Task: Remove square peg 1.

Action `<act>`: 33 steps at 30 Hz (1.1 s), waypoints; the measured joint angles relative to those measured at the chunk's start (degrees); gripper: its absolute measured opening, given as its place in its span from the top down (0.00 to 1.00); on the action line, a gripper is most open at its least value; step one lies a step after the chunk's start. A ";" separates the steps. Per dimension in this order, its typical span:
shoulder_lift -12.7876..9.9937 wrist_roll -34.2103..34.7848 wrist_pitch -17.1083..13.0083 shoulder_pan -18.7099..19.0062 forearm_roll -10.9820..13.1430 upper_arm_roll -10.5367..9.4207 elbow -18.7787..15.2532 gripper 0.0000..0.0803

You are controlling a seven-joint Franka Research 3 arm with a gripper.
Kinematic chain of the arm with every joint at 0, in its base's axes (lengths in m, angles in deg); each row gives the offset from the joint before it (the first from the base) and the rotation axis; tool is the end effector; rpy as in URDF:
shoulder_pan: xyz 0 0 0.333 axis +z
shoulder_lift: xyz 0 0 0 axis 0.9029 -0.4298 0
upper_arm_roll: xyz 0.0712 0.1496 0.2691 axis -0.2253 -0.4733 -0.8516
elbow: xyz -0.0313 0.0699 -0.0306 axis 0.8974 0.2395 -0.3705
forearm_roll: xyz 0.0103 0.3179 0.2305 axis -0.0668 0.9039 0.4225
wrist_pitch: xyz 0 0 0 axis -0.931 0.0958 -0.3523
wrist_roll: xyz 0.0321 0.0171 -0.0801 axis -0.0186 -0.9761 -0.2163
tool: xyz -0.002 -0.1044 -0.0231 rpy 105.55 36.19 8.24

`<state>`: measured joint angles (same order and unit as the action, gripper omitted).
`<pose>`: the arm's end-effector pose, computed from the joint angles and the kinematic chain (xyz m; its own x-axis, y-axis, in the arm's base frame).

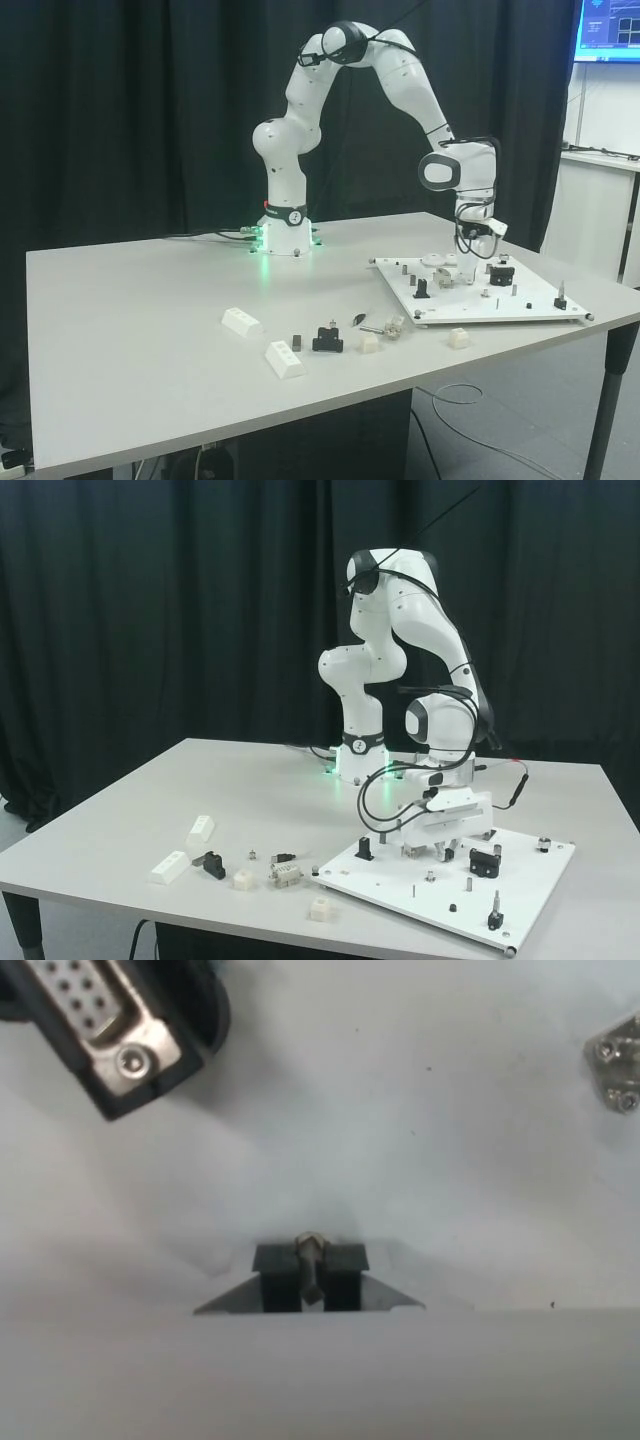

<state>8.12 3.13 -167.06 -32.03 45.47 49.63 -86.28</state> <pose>0.4995 0.2646 0.2031 0.9920 -0.0888 0.0895 -0.0886 -0.9960 -0.0061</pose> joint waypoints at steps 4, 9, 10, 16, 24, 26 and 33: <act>0.00 -1.18 0.00 -0.02 0.00 0.00 0.00 0.95; 0.00 -2.68 0.00 -0.04 0.00 0.00 0.01 0.95; 0.00 -2.93 0.00 -0.05 0.00 0.00 0.01 0.95; 0.00 -3.87 0.00 -0.06 0.00 0.00 0.02 0.95; 0.05 -2.81 0.01 -0.12 0.10 -0.03 0.02 0.95; 0.09 -1.63 0.07 -0.12 0.10 -0.05 0.02 0.95; 0.19 -0.28 0.23 -0.12 0.10 -0.08 0.02 0.95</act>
<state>8.32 2.85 -166.83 -32.16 45.57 49.55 -86.26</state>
